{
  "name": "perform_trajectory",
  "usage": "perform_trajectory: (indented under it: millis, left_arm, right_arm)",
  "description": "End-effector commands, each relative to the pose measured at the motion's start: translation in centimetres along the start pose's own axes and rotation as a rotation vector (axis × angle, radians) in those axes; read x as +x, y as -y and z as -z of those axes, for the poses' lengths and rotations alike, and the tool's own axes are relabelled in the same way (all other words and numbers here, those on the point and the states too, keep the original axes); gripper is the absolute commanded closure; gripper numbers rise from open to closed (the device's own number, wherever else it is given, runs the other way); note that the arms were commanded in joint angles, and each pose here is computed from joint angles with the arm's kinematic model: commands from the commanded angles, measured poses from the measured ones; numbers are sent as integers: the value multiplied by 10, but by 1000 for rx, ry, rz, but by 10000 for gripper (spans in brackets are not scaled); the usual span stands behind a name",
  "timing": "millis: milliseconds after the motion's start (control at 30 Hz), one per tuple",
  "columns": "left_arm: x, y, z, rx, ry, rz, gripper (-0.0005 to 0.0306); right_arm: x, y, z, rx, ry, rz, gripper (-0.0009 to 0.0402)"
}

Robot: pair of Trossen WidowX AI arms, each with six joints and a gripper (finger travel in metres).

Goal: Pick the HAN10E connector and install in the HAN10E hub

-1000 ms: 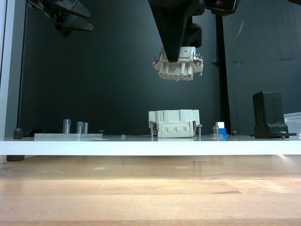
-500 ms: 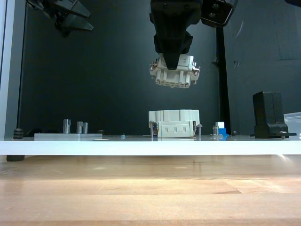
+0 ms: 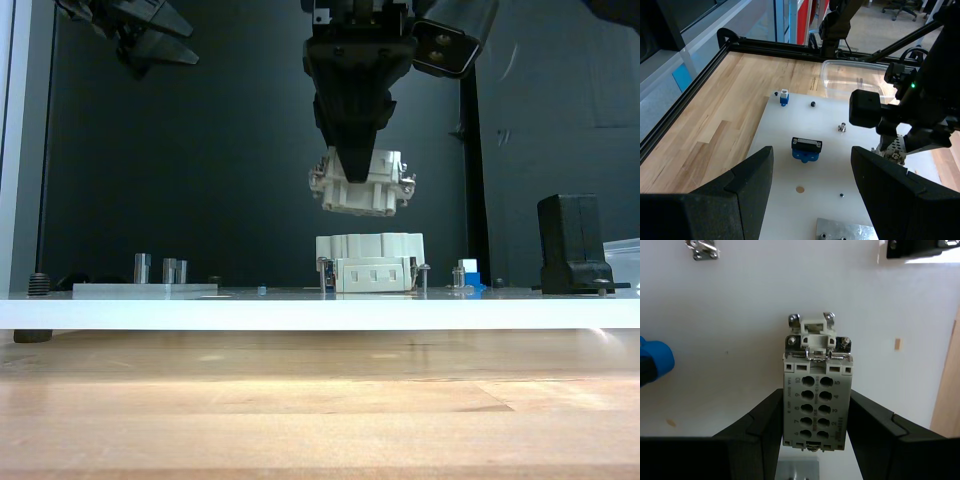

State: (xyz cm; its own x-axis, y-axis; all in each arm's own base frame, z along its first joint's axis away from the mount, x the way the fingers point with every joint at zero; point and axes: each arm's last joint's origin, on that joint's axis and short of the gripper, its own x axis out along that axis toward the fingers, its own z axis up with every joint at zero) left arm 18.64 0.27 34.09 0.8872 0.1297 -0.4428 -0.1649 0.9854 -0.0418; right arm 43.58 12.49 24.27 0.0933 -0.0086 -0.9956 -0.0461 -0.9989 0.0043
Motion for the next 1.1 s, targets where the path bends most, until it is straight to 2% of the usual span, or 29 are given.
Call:
perform_trajectory:
  millis: [33,133,300,1100]
  left_arm:
    - [0,0,0,0,0,0,86]
    - [0,0,0,0,0,0,87]
    - [0,0,0,0,0,0,86]
    - [0,0,0,0,0,0,87]
  right_arm:
    - [3,1,3,-9,5,-4,356]
    - [5,1,3,-26,3,-27,356]
    - [9,0,1,-49,19,-34,356]
    - [21,7,0,-74,36,-24,356]
